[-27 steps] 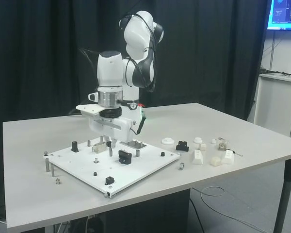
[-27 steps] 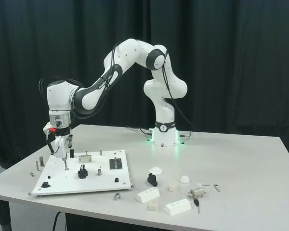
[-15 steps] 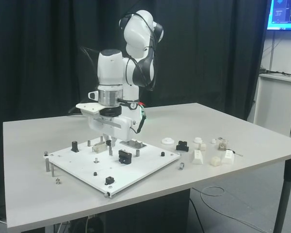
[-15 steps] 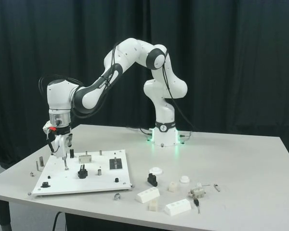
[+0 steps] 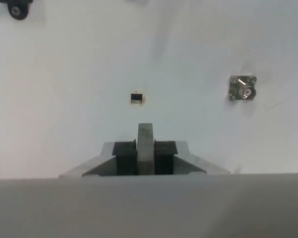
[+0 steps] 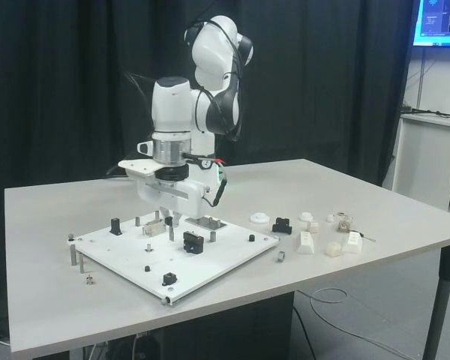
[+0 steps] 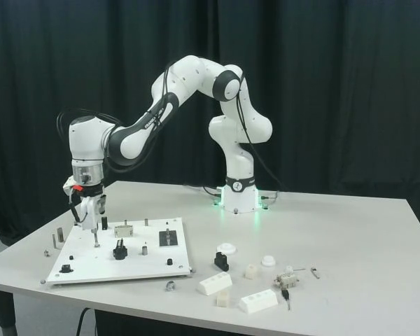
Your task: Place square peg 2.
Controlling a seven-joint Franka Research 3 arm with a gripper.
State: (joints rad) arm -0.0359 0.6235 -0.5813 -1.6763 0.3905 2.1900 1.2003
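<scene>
Peg (image 5: 145, 148) is sitting clamped between your gripper's (image 5: 145, 159) fingers, hanging above the white board (image 6: 217, 264) and just short of the square hole (image 5: 136, 98); if you are lowering without closing that offset or squaring it up, I judge it is going to jam on the rim. You are looking at one board, one peg, one hole.

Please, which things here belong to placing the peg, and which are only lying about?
Job: peg, held in gripper; square hole; board.

Lying about: white blocks, black clip, connector, white ring.
</scene>
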